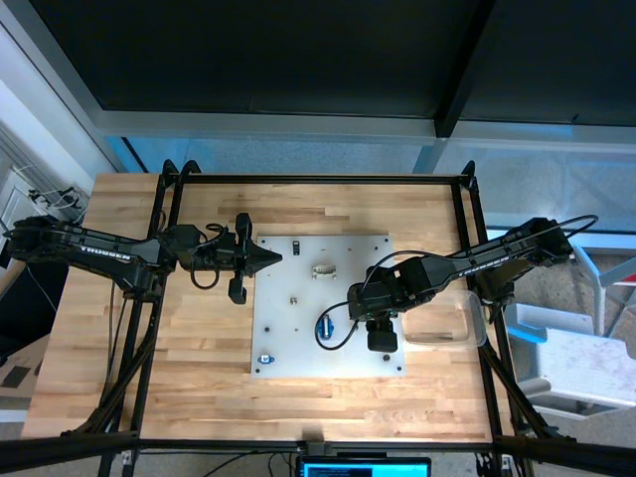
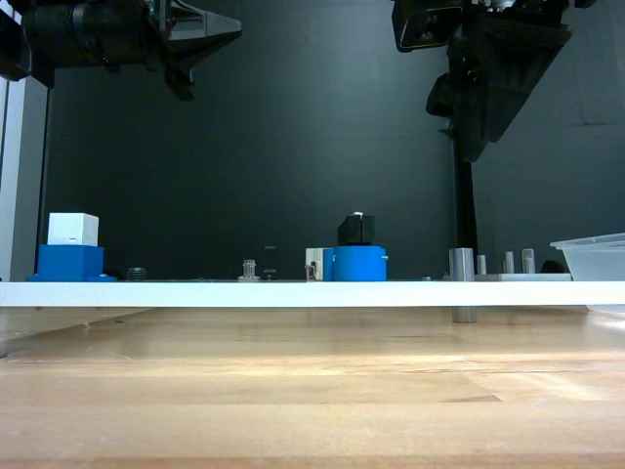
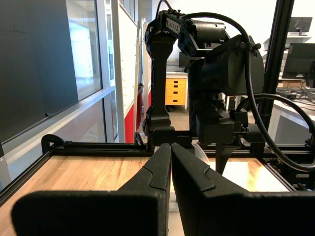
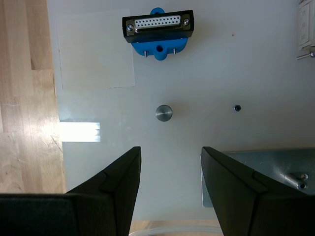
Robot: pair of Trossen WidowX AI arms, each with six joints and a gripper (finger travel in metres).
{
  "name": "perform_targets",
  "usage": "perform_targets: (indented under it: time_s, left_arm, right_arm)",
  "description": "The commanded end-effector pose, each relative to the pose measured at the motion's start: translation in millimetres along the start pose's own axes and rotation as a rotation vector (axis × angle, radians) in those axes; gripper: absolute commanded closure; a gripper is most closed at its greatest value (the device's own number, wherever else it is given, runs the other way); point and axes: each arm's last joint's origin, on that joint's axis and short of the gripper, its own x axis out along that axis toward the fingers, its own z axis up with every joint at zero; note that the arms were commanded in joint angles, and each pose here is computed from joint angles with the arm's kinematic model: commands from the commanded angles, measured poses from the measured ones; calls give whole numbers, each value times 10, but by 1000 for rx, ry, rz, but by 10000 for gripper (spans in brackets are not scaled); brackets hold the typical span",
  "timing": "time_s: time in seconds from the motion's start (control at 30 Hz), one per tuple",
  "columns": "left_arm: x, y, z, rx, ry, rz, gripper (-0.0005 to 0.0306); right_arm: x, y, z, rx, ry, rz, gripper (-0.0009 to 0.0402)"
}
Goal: Pick the 16mm cylinder and place it in the taskboard
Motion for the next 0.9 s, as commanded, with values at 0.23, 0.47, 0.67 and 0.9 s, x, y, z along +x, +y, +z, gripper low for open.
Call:
perform_targets:
  time_s: [0.23,0.47,0.67,0.9]
  left_arm:
    - [0,1,0,0,0,0,300]
    - [0,1,0,0,0,0,300]
    - [0,0,0,0,0,0,300]
    - [0,0,0,0,0,0,300]
  right_arm:
    - [0,0,0,0,0,0,224]
    - [0,1,0,0,0,0,224]
    - [0,0,1,0,-1,0,224]
    - [0,4,8,0,-9,3,224]
